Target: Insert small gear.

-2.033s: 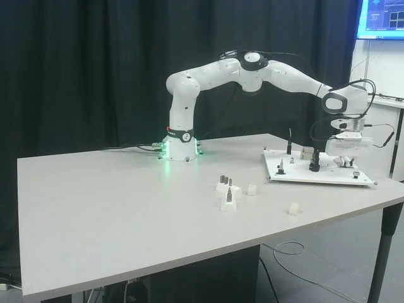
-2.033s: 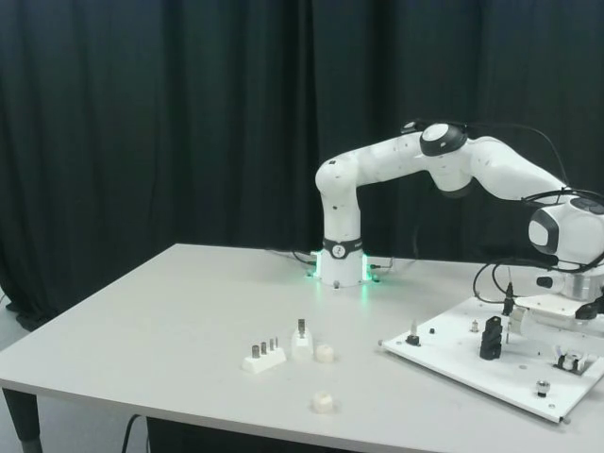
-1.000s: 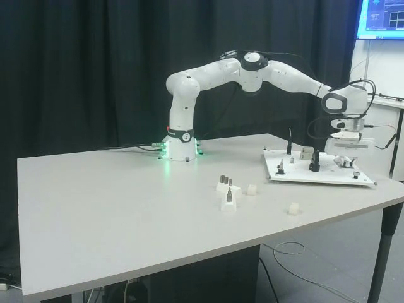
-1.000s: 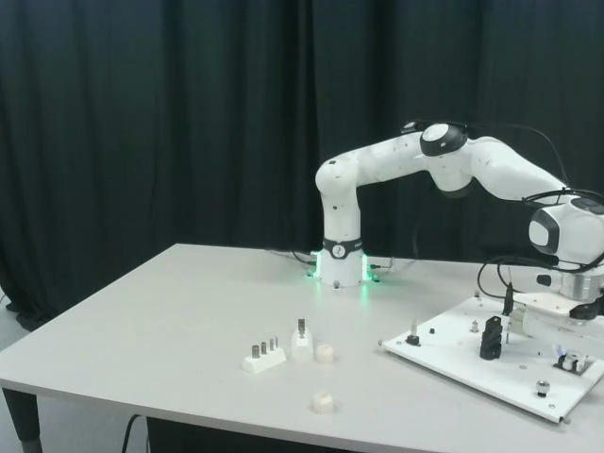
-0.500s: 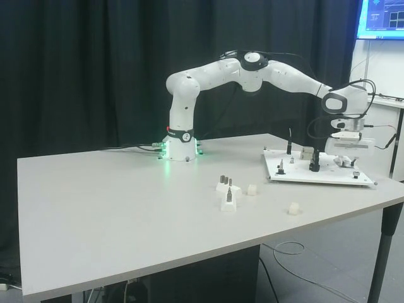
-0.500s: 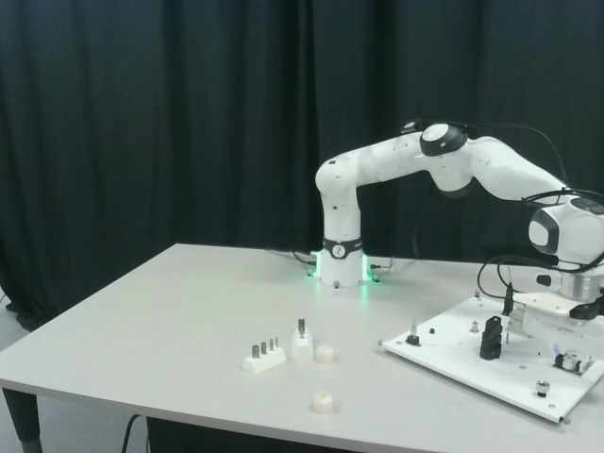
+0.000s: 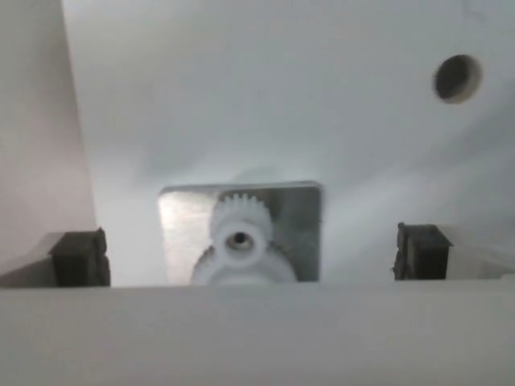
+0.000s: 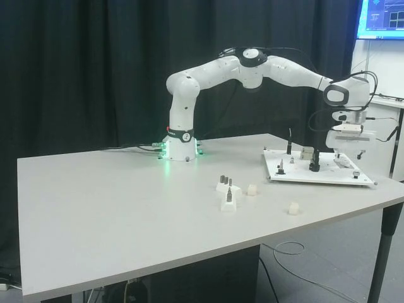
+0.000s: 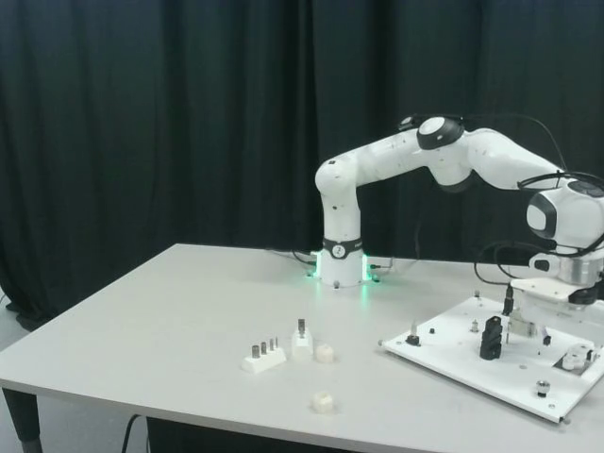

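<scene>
small gear [image 7: 239, 219] sits on its peg | gripper [image 7: 249, 256] fingers apart, holding nothing | gear looks light, rigid, slick-toothed — pinch across its rim

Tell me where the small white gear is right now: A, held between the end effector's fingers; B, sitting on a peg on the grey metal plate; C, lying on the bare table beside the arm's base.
B: the small gear sits on a peg on the grey metal plate, with the end effector open and clear of it.
</scene>
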